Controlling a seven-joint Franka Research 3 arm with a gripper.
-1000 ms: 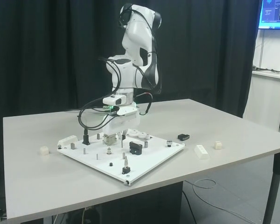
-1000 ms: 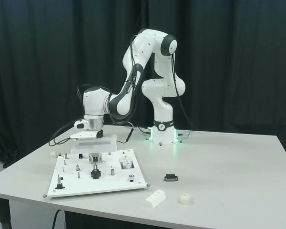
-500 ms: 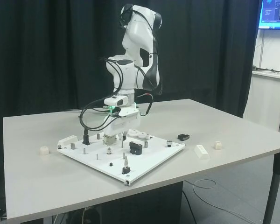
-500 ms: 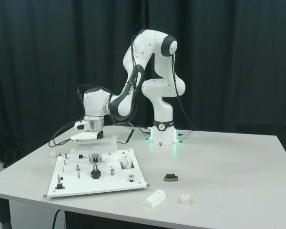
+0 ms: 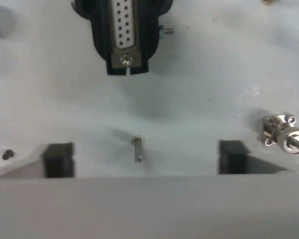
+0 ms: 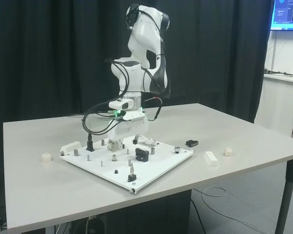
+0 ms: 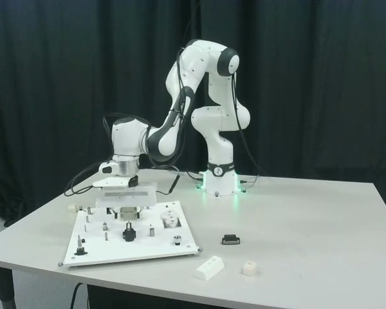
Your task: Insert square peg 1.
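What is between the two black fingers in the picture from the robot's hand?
In the wrist view, a thin metal pin stands on the white board between the two black fingertips. Otherwise that stretch is bare.

White arm [image 7: 180, 84] bent low, tool [image 5: 139, 159] spread wide.

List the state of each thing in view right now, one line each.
gripper: jaws open, nothing between them, low over the white board.
D-sub connector: seated in its black housing on the board.
thin metal pin: upright on the board, between the fingertips.
black part: lying loose on the grey table.
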